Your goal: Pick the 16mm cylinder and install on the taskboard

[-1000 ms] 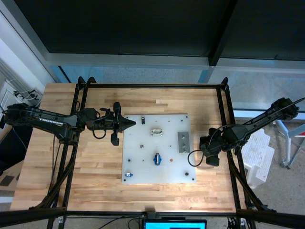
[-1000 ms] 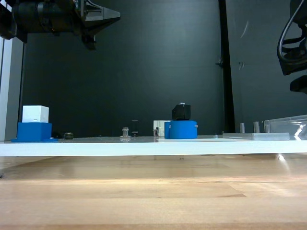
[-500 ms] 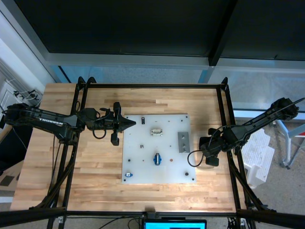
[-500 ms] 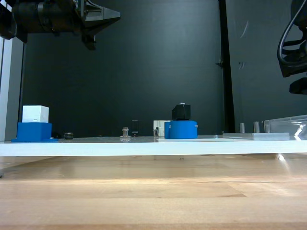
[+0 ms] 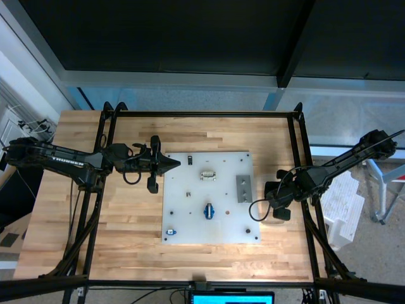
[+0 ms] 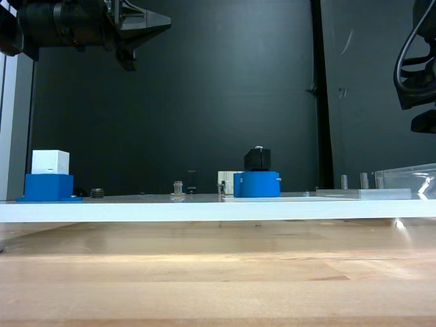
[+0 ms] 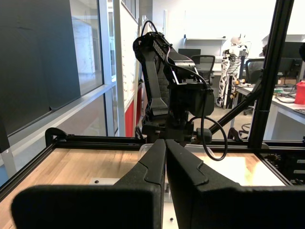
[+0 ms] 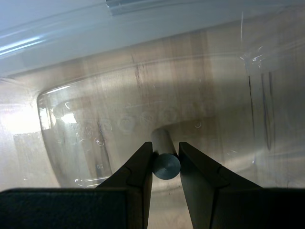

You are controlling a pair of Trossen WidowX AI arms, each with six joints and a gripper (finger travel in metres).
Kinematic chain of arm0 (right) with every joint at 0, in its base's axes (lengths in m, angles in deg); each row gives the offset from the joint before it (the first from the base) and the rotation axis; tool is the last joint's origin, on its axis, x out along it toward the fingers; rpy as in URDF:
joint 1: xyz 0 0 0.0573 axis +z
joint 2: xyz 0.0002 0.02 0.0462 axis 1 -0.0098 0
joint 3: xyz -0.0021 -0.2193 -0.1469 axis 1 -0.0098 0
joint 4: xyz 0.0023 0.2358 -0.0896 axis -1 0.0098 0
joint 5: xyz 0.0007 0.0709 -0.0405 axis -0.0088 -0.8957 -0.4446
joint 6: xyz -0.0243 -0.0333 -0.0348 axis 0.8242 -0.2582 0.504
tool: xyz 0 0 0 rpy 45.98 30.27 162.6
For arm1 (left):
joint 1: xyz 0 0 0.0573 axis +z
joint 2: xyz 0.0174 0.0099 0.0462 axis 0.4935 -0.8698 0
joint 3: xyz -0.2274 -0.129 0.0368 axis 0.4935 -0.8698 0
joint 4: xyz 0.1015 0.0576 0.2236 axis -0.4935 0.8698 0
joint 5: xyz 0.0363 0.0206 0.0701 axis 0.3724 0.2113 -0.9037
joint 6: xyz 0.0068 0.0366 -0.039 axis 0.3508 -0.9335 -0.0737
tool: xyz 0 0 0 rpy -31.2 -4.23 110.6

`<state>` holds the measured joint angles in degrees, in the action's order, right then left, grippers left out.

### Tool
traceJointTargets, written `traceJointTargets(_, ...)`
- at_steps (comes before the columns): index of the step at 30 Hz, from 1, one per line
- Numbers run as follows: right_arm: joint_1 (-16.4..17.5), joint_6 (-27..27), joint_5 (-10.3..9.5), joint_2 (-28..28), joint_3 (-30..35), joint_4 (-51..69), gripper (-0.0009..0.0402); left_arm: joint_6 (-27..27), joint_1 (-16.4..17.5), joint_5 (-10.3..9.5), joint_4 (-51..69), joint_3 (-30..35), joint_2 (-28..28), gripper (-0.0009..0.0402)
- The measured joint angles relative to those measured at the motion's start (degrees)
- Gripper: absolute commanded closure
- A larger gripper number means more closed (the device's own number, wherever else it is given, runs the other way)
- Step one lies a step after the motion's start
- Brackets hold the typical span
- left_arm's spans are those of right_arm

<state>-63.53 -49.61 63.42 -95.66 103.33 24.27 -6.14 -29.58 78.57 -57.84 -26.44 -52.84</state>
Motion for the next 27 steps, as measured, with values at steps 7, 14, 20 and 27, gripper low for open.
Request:
traceJointTargets(7, 0.0, 0.0, -0.20, 0.0, 1.4, 0.6, 0.0389, 0.0, 0.0, 0.00, 0.0, 0.0, 0.0, 0.0393)
traceJointTargets(14, 0.0, 0.0, -0.20, 0.0, 4.4, 3.1, 0.0389, 0.0, 0.0, 0.00, 0.0, 0.0, 0.0, 0.0393)
traceJointTargets(20, -0.2, 0.0, -0.20, -0.7, 7.6, 5.7, 0.0389, 0.0, 0.0, 0.00, 0.0, 0.0, 0.0, 0.0393)
traceJointTargets(27, -1.1, 0.0, -0.17, -3.1, 12.2, 7.1, 0.0389, 0.0, 0.0, 0.00, 0.0, 0.0, 0.0, 0.0393)
